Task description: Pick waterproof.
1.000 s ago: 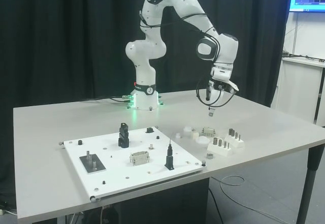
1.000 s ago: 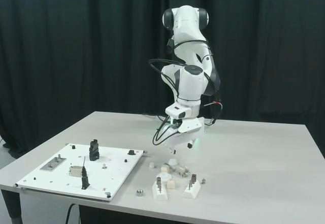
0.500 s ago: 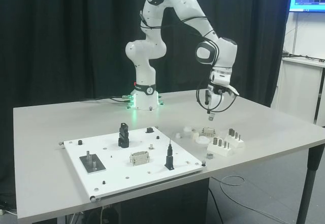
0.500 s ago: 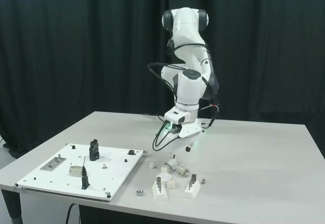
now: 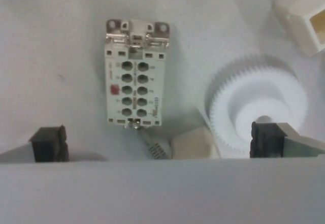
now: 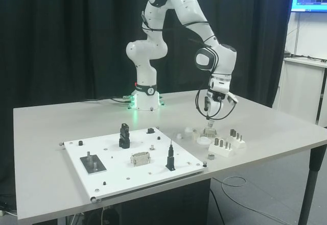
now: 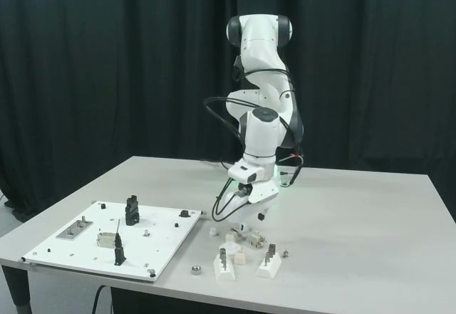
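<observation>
The gripper [image 5: 156, 141] hovers with fingers spread wide above the waterproof connector [image 5: 134, 75], which lies flat on the grey worktop [image 5: 51, 56] just beside a white gear [image 5: 256, 98].

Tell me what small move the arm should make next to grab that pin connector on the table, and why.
Probably ease straight down. In the wrist view the connector lies flat on the table between the open fingers of the gripper, untouched, with the white gear close beside one fingertip.
</observation>
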Robot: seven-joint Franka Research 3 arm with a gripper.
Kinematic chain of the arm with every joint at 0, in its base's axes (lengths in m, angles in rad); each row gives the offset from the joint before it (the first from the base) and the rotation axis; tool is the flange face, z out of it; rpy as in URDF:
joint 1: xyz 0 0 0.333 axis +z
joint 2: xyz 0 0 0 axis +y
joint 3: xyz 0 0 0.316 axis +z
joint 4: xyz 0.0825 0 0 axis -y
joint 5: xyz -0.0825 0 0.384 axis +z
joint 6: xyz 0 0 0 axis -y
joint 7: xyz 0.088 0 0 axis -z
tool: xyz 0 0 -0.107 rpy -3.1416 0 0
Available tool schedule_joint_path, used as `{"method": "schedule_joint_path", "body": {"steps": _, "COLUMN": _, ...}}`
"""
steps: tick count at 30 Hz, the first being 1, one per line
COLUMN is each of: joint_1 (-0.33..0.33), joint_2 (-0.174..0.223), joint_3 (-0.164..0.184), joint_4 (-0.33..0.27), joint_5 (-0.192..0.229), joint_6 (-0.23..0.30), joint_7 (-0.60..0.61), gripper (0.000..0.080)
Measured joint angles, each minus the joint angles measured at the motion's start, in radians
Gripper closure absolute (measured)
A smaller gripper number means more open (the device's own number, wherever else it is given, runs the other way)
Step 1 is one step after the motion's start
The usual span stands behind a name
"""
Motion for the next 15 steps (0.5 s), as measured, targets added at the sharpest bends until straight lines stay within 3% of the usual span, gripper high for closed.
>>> {"method": "schedule_joint_path", "body": {"steps": 15, "joint_1": 0.002, "joint_2": 0.005, "joint_3": 0.022, "joint_4": -0.069, "joint_5": 0.000, "joint_6": 0.086, "joint_7": 0.026, "gripper": 0.0003}}
